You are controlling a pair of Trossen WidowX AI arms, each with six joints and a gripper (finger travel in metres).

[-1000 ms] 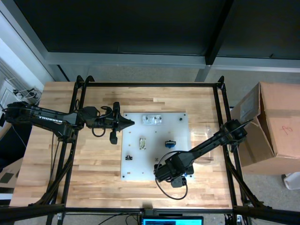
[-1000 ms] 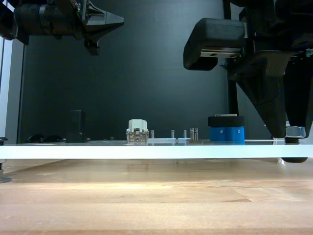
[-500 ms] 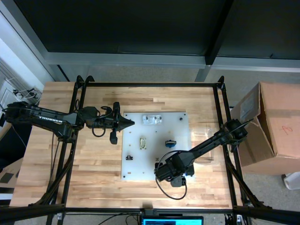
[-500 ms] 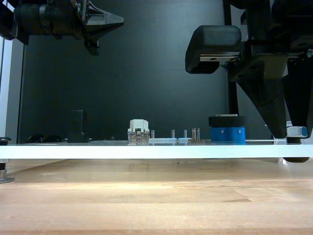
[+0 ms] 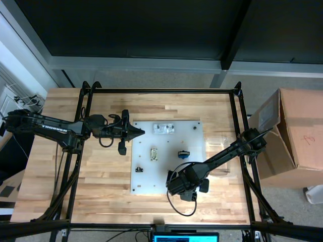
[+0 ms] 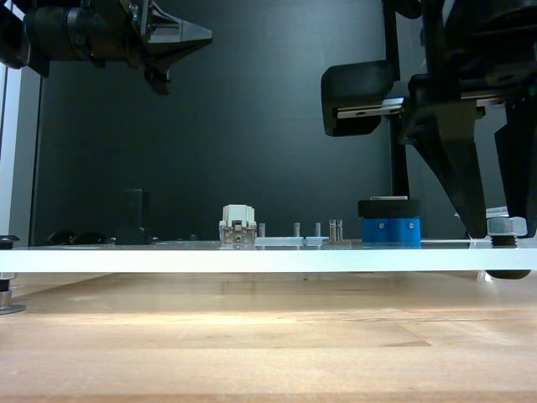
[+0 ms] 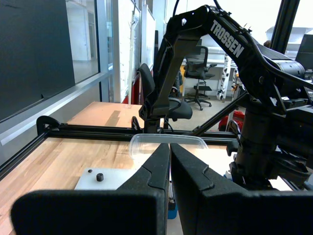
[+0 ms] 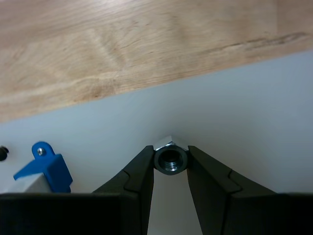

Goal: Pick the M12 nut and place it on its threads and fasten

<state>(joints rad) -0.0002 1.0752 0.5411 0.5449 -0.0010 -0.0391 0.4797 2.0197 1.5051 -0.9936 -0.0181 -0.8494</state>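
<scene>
The small silver M12 nut [image 8: 170,159] sits between the fingers of my right gripper [image 8: 170,166], which is shut on it. In the low view the nut [image 6: 503,227] rests on top of the short black stud [image 6: 503,241] at the white board's [image 5: 151,181] near right edge, with a little stud showing beneath. My right gripper [image 6: 502,220] points straight down over it. In the high view the right wrist [image 5: 185,180] hides nut and stud. My left gripper [image 5: 139,132] hovers high over the board's far left edge, fingers [image 7: 159,161] shut on nothing.
A blue block [image 5: 182,154] and a grey connector [image 5: 153,154] stand mid-board. The clear tray [image 5: 220,151] lies right of the board under the right arm. A cardboard box [image 5: 290,136] stands beyond the table's right edge. Black frame rails [image 5: 161,91] run round the table.
The right wrist has turned about its axis over the stud, its camera housing swinging round. The nut stays in the gripper on the stud. The left arm has not moved.
</scene>
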